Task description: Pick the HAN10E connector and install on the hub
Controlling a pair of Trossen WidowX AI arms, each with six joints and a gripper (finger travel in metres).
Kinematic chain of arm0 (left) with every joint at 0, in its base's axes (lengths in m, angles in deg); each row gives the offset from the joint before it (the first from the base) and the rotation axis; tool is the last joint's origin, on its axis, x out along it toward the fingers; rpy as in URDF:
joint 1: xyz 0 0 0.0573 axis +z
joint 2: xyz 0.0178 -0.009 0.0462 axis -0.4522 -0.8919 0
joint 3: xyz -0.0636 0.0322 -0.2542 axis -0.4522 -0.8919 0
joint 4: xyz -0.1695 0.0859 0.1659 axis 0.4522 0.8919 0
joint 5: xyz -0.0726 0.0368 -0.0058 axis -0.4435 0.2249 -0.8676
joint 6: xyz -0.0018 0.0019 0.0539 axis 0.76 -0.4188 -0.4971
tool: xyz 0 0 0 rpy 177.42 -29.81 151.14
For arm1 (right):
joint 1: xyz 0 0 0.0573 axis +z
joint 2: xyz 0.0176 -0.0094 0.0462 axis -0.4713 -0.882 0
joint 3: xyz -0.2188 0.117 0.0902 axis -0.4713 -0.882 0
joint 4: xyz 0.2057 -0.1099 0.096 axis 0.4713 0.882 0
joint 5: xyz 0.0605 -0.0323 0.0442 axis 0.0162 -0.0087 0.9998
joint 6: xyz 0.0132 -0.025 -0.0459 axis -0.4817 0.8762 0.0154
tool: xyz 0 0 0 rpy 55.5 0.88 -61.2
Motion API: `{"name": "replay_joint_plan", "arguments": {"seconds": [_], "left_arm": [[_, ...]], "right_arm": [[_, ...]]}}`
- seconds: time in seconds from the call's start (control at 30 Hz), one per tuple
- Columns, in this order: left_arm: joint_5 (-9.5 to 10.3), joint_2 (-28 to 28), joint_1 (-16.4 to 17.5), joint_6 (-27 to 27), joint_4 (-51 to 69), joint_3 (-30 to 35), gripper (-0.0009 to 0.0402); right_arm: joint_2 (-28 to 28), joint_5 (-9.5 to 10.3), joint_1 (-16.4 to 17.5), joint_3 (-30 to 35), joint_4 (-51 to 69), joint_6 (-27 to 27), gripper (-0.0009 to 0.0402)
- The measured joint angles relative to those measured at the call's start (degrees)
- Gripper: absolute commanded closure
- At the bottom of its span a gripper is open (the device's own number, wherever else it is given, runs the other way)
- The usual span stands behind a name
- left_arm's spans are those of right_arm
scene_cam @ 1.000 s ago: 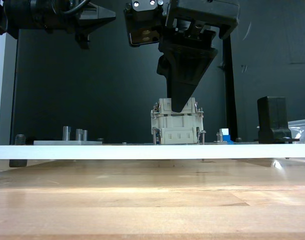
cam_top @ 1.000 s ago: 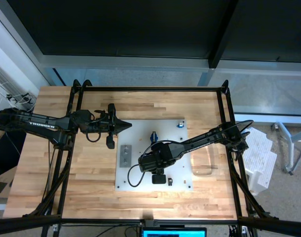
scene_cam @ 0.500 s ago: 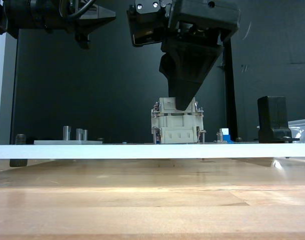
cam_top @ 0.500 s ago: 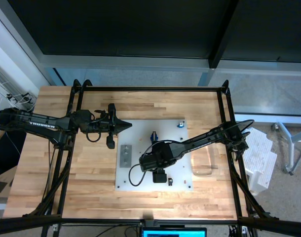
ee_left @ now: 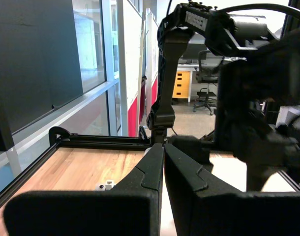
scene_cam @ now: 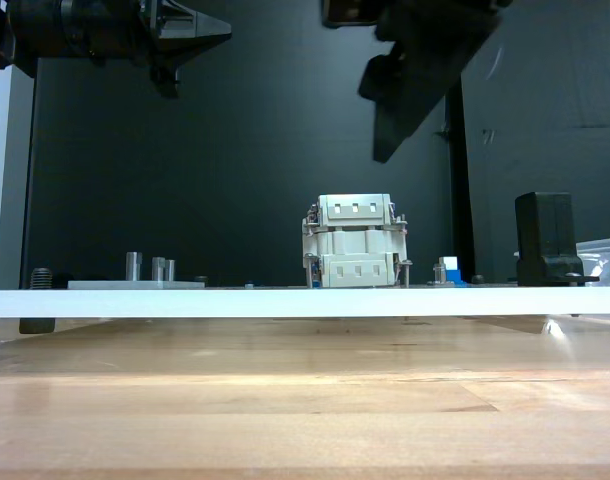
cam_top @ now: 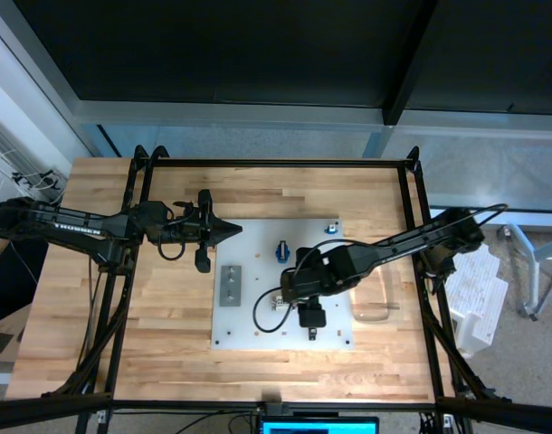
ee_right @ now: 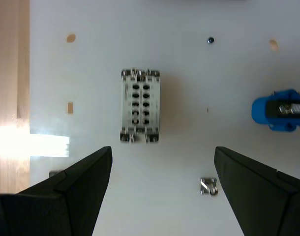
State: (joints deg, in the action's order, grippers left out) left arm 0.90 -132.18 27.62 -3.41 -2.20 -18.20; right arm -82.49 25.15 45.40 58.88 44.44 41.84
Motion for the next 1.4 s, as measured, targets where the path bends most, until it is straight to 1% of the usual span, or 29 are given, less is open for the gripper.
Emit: {"name": "replay_joint_plan", "arguments": {"seconds": [0.13, 0.23, 0.37, 0.57, 0.8, 0.83, 0.87, 0.97, 1.03, 1.13, 1.4], "left_arm": [[0.00, 0.0, 0.0, 0.0, 0.0, 0.0, 0.0392], [0.00, 0.0, 0.0, 0.0, 0.0, 0.0, 0.0392], [0.00, 0.0, 0.0, 0.0, 0.0, 0.0, 0.0392], [0.00, 0.0, 0.0, 0.0, 0.0, 0.0, 0.0392], [0.00, 0.0, 0.0, 0.0, 0.0, 0.0, 0.0392], [0.00, 0.0, 0.0, 0.0, 0.0, 0.0, 0.0392], [-0.02, 0.0, 0.0, 0.0, 0.0, 0.0, 0.0392], [0.00, 0.0, 0.0, 0.0, 0.0, 0.0, 0.0392], [0.00, 0.0, 0.0, 0.0, 0.0, 0.0, 0.0392], [0.00, 0.0, 0.0, 0.0, 0.0, 0.0, 0.0392], [0.00, 0.0, 0.0, 0.0, 0.0, 0.0, 0.0392]], "right_arm": [[3.8, 0.00, 0.0, -4.6, -3.3, 0.0, 0.0124], [5.7, -0.02, 0.0, -6.6, -4.9, 0.0, 0.0135], [8.5, 0.04, -0.7, -9.4, -8.9, 0.6, 0.0163], [17.9, -0.09, -4.4, -18.4, -25.1, 2.9, 0.0225], [26.9, 0.02, -9.3, -27.9, -43.6, 9.2, 0.0310], [27.8, 0.26, -10.3, -29.2, -45.9, 9.7, 0.0322], [28.5, 1.01, -11.3, -30.4, -48.3, 10.1, 0.0335], [30.7, 5.07, -14.1, -34.0, -56.9, 10.3, 0.0371], [31.6, 7.17, -15.3, -36.3, -62.9, 10.3, 0.0394], [32.7, 7.72, -16.2, -39.4, -68.4, 10.6, 0.0388], [35.9, 7.58, -18.3, -45.4, -75.9, 10.8, 0.0394]]}}
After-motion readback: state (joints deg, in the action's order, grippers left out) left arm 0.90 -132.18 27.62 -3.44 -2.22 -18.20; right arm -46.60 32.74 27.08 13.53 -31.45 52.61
